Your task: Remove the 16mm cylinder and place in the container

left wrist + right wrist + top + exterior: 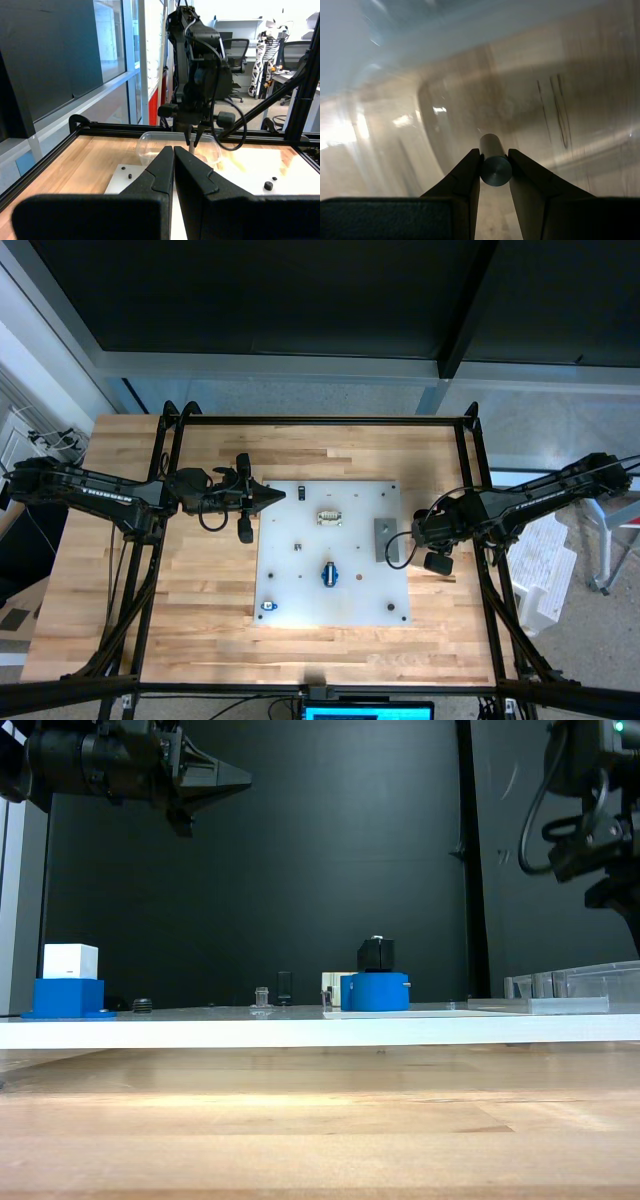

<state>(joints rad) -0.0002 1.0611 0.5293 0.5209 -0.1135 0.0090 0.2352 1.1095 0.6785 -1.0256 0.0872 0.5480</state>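
Two arms of mine reach in over the wooden table [150,590], and the white task board [300,590] lies on it between them. Beside the board's right edge sits the container [147,147], clear plastic, showing only as a faint rounded wall. My left gripper [279,495] hovers high above the board's left edge, fingers pressed together on nothing. My right gripper [193,142] points down over the container, fingers clamped on the 16mm cylinder [496,170], which hangs upright between the tips inside the tray's outline; whether it touches the floor I cannot tell.
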